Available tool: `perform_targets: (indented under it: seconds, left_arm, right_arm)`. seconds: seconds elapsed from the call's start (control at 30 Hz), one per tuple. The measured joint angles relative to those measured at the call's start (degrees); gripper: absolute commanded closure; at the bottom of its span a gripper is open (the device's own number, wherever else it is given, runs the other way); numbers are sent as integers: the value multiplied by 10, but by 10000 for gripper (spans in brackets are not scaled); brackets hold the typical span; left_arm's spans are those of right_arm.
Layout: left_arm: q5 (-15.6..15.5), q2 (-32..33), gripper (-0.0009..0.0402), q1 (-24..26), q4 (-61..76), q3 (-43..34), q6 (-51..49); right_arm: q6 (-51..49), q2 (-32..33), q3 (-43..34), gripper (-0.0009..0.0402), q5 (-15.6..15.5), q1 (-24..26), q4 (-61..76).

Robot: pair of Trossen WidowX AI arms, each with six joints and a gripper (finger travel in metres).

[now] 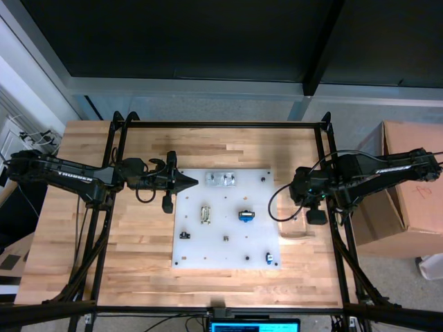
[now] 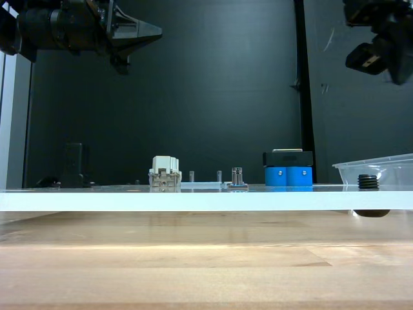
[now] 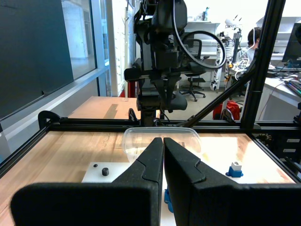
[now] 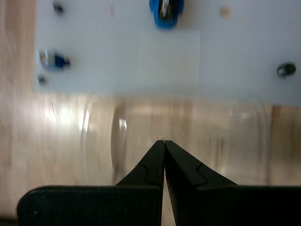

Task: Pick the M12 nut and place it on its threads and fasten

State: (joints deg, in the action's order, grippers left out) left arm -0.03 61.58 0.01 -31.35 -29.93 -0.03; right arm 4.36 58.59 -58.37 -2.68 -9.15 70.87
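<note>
High view: left gripper hangs over the far left part of the white board, pointing inward. Left wrist view shows its fingers pressed together, nothing between them. Right gripper is up off the board's right edge, pointing down over the clear tray on the table. Its fingers also meet at the tips and carry nothing. Low view: stud stands bare, black ribs showing, so the M12 nut is not on its threads. Where the nut lies I cannot tell. No silver nut is made out in the tray from the right wrist view. A small silver-and-blue piece sits at the board's near right corner, but whether that is the nut cannot be judged. Step in hand, by my reading: nothing picked, the task is at its start. Handling judgement: the nut should be light, rigid and smooth-sided, so apt to slip or roll if pinched off-centre. Best taken across two opposite flats, bore kept upright, fingers low on its sides. Set level on the stud before any turning; a tilted start risks binding the threads.
</note>
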Motion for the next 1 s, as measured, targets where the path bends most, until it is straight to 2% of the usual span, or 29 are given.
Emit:
perform_targets:
  seconds: [0.33,0.47,0.67,1.0]
  left_arm:
    - [0,0,393,0,0,0,0]
    - [0,0,393,0,0,0,0]
    - [0,0,393,0,0,0,0]
    - [0,0,393,0,0,0,0]
  right_arm:
    - [-200,0,3,391,-4,-3,93]
    - [-292,3,16,372,-3,-8,95]
    - [-386,23,25,320,2,-10,92]
    - [-516,49,38,205,6,-23,26]
